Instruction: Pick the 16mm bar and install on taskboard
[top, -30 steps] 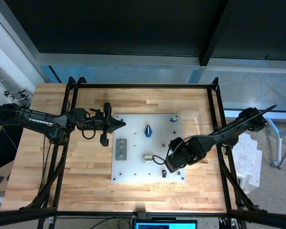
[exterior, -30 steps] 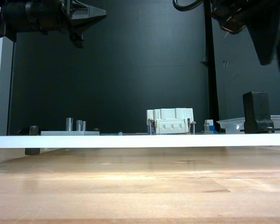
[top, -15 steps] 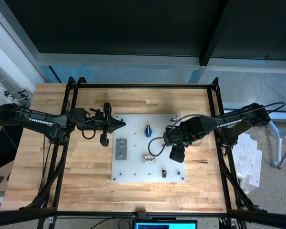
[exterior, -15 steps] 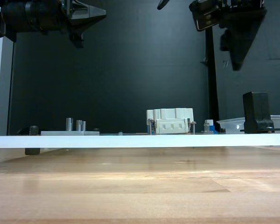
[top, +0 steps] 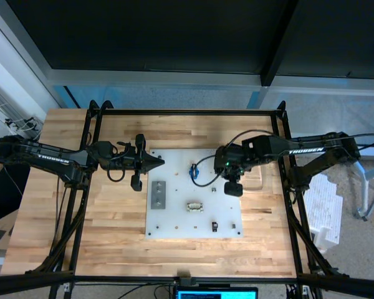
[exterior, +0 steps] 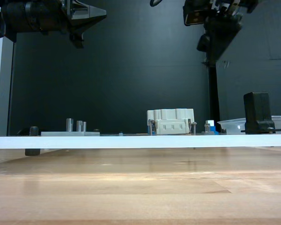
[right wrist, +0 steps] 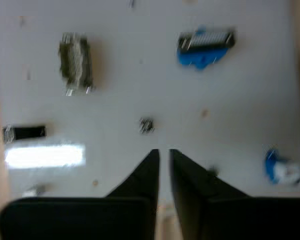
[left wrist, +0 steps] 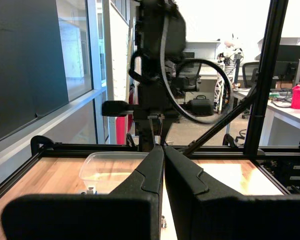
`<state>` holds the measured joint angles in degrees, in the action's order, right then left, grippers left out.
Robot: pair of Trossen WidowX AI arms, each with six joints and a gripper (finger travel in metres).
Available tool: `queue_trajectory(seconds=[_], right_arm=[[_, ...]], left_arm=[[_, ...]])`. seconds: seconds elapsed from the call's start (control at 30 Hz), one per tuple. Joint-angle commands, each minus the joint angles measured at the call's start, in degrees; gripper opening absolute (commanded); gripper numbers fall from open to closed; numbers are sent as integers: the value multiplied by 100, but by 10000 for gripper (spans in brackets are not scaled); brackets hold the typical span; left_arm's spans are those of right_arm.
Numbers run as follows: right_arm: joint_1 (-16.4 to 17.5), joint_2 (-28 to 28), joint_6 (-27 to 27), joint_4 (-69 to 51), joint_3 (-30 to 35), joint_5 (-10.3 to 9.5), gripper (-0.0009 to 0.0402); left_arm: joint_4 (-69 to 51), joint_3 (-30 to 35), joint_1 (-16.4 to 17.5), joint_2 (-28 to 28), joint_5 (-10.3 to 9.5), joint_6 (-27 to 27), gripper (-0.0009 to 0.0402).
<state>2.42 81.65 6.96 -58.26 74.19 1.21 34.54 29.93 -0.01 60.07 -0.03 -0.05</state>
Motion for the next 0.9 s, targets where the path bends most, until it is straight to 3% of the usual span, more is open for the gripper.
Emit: queue_trajectory(seconds=[0.03, 0.13, 0.23, 0.7, 0.9], right_arm=[[-192, -186, -389, 555, -175, 2, 5], [-367, -363, -706, 1091, -330, -39, -1], [-492, -564, -914, 1746, -546, -291, -1], [-592, -1379, -909, 4116, -1650, -299, 0], [-592, -1679, -734, 5556, -2354, -431, 0]], left_arm=[[2, 2, 0, 2, 2, 0, 0], [0, 2, 0, 2, 2, 0, 0], [0, 2, 0, 2, 2, 0, 0], [0, 2, 0, 2, 2, 0, 0], [0, 2, 0, 2, 2, 0, 0]])
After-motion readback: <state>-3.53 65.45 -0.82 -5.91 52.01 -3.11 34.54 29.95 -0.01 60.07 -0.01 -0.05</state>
